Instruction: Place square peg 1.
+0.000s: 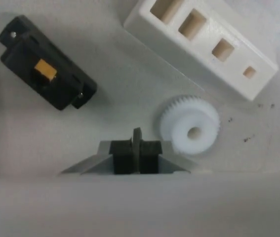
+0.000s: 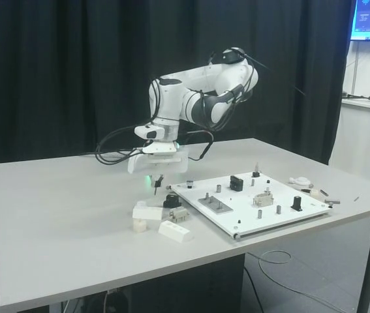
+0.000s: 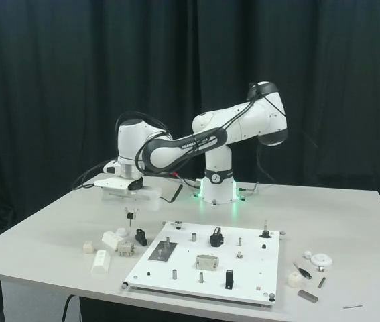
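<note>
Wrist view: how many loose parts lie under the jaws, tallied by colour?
White: 2, the block with square holes and the gear.
Black: 1, the connector part.
Total: 3.

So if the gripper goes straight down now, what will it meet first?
Probably bare grey table. The gripper, shut on a small black peg, hangs between the white gear and the black part, though depth is hard to judge.
</note>
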You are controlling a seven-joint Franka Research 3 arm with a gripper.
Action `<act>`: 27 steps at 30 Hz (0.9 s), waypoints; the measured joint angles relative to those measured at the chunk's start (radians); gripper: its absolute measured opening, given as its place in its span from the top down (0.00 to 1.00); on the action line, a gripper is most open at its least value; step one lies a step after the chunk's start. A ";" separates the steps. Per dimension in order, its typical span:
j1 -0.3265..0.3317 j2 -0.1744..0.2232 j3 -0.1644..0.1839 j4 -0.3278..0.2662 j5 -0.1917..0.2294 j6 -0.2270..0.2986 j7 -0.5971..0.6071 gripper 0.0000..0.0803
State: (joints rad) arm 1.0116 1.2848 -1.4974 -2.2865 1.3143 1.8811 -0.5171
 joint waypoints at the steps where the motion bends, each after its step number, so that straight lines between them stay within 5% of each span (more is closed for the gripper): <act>1: -0.001 0.001 0.002 0.001 0.004 0.000 -0.002 0.97; 14: -0.019 0.004 0.020 0.022 0.016 -0.001 -0.013 0.97; 15: -0.020 0.004 0.021 0.024 0.016 -0.002 -0.013 0.76; 23: -0.022 0.004 0.022 0.032 0.016 -0.003 -0.013 0.76; 24: -0.022 0.004 0.022 0.033 0.016 -0.003 -0.013 0.08; 27: -0.024 0.004 0.022 0.038 0.016 -0.003 -0.013 0.08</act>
State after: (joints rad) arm 0.9874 1.2892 -1.4754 -2.2489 1.3304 1.8781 -0.5297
